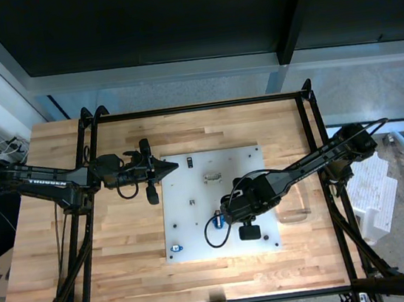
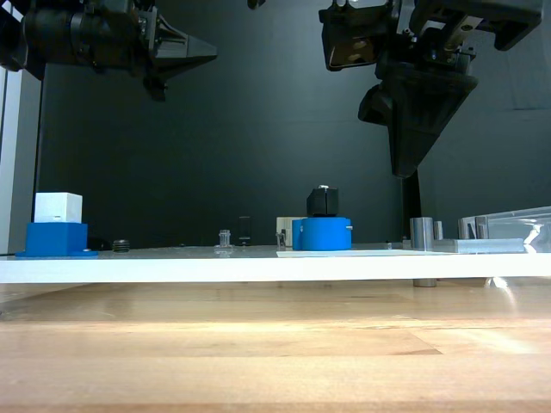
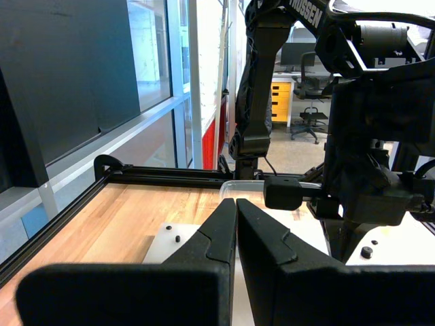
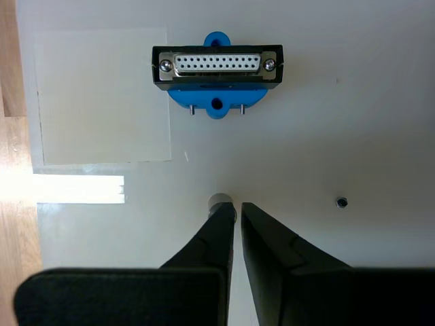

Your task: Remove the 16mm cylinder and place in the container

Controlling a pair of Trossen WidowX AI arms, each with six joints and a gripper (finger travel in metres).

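Peering along the right wrist view, the 16mm cylinder (image 4: 219, 200) shows as a silver-grey round top just past the tips of the right end effector (image 4: 238, 207), jaws all but clenched, grasping nothing. The low view shows it standing on the white board (image 2: 172, 267), below that end effector and apart, with the container (image 2: 508, 225) just right. The left end effector (image 1: 173, 166), clenched, hangs near the board's far-left corner.
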